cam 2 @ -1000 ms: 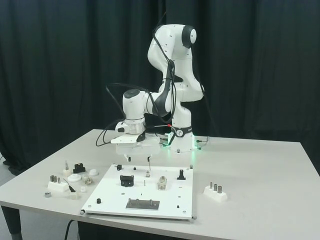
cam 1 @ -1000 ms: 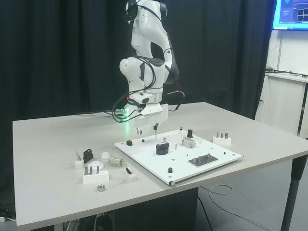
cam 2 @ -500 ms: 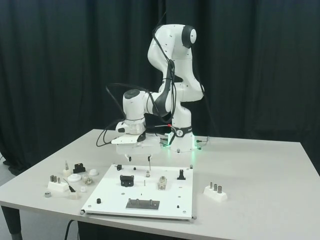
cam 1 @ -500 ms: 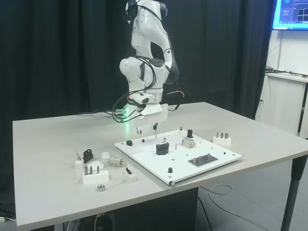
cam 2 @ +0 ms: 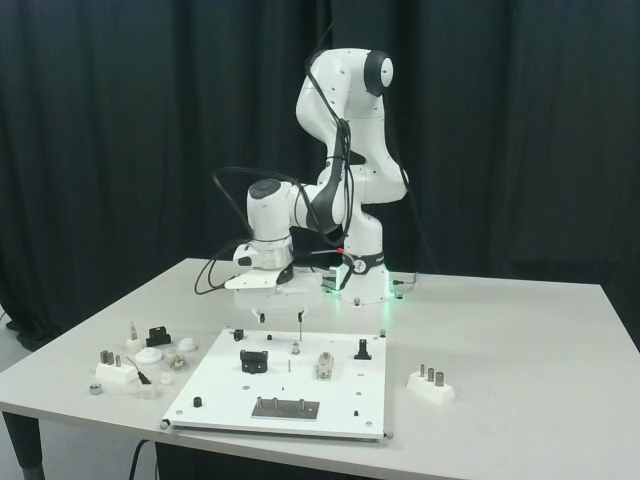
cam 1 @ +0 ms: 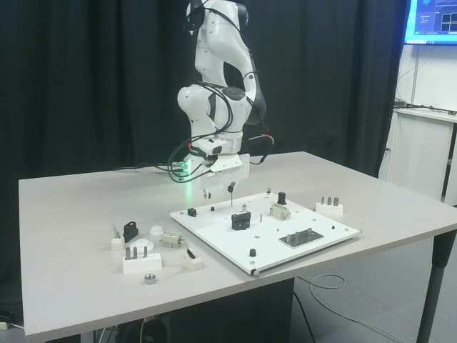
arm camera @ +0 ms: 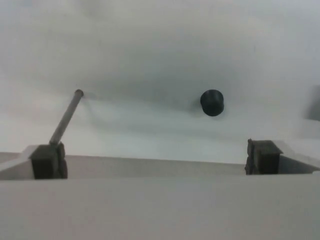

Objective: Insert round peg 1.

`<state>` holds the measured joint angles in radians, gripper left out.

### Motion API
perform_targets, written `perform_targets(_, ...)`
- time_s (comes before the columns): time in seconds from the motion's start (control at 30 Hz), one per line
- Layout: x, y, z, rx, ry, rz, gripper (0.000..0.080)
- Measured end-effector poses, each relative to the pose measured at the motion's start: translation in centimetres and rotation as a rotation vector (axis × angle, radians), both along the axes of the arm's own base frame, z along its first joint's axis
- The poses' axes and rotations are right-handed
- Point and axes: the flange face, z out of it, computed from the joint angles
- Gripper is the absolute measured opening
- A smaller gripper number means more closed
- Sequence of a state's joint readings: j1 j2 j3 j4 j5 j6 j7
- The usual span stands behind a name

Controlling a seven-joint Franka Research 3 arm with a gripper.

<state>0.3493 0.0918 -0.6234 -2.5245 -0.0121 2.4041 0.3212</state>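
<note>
**Gripper lifted off with the peg left standing**

Rising a little over the last second, the white two-fingered gripper [arm camera: 155, 157] stood slightly higher above the white square assembly board [cam 2: 225, 385], while everything on the board kept its place. Its fingers were spread wide, far too wide to clamp anything so thin, and nothing lay between them. The thin grey metal round peg [arm camera: 66, 117] ran from beside one black fingertip [arm camera: 48, 160] down to the board, where its far end met the surface. Whether its upper end touched that fingertip could not be told.

By my reading, the peg was already seated in its hole and the arm was backing away upward, so the insertion looked finished or nearly so. A small black round knob [arm camera: 212, 102] sat on the board near the peg, apart from both fingers. Around the board, the grey table [cam 1: 71, 214] carried loose white and black parts, well apart from the gripper.
</note>
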Motion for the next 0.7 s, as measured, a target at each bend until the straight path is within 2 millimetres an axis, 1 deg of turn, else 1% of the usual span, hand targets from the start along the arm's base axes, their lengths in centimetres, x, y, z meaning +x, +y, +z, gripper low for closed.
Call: perform_targets(0.7, -0.49, 0.11, -0.65, 0.0, 0.019, -0.003, 0.08)
